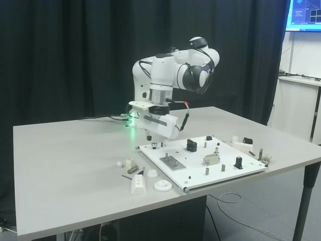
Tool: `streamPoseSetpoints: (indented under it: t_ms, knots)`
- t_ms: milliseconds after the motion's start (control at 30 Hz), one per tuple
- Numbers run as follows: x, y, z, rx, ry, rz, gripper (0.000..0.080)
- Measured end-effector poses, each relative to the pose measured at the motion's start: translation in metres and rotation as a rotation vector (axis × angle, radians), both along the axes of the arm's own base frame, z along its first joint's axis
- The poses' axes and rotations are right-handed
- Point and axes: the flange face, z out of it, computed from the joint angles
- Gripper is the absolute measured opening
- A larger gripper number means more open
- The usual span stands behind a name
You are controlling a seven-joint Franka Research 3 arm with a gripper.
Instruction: Remove square peg 3.
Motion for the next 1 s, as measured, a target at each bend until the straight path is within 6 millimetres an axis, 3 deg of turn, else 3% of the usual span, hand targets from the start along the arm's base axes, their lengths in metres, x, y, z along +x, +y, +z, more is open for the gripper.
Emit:
streamPoseSetpoints:
  t_ms: [467,1000]
  knots:
    - [0.006,0.051,0.002,-0.020,0.033,-0.027,0.0800]
    - [0.011,0.087,0.007,-0.050,0.028,-0.034,0.0800]
